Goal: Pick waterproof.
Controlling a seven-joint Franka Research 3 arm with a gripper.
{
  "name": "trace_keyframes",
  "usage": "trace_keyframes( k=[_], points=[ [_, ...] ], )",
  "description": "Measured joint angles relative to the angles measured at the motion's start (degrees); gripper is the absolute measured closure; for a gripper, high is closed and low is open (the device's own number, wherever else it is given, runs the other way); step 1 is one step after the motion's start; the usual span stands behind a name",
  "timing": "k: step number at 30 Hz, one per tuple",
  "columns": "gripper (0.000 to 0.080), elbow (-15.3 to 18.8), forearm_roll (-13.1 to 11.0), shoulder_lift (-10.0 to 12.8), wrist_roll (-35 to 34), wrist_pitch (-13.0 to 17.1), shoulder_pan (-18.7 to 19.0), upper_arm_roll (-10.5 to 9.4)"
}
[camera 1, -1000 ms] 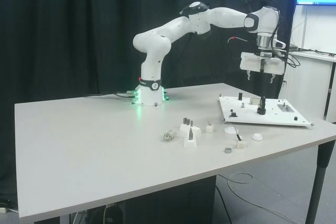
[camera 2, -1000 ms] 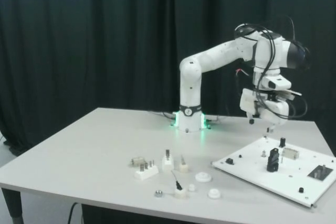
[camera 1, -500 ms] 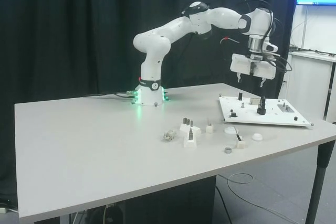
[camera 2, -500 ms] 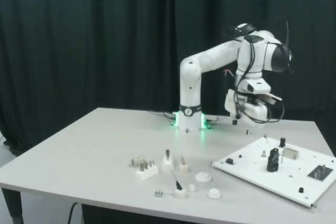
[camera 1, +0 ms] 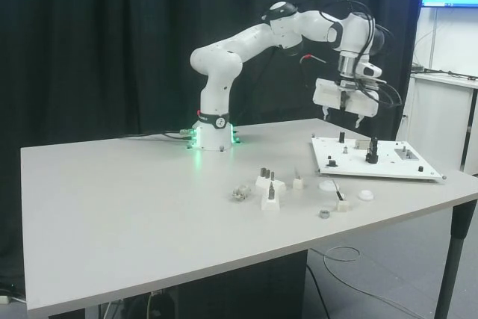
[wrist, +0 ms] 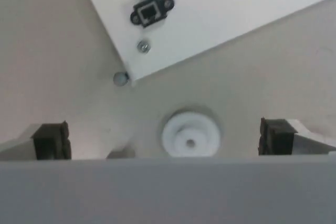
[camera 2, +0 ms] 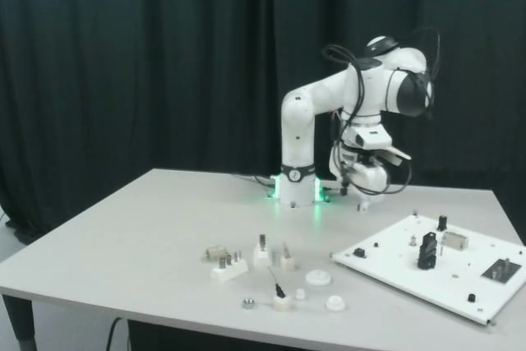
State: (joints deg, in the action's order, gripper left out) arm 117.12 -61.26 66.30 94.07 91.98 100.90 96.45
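Franka's gripper [wrist: 163, 140] hangs high above the grey table [camera 1: 112, 192], fingers spread wide and empty, with the white round waterproof part [wrist: 190, 134] lying between them far below, just off the corner of the white board [camera 1: 377, 163]. It looks light, rigid and smooth, so I would pinch it across the rim. Counted: one arm, one board, two such white discs.

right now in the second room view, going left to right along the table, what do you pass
small grey part → white block with pins → white round disc → white board → black upright piece → black rectangular plate
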Motion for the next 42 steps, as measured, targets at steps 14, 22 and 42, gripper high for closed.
trace_keyframes(
  k=[14,22,42],
  points=[
    [0.0003,4.7,0.0,0.1,0.1,3.3,-3.0,0.56],
    [0.0003,6.4,-0.1,0.1,0.6,5.0,-5.5,0.55],
    [0.0003,9.0,-3.4,0.7,-9.1,5.7,-13.4,0.25]
  ],
)
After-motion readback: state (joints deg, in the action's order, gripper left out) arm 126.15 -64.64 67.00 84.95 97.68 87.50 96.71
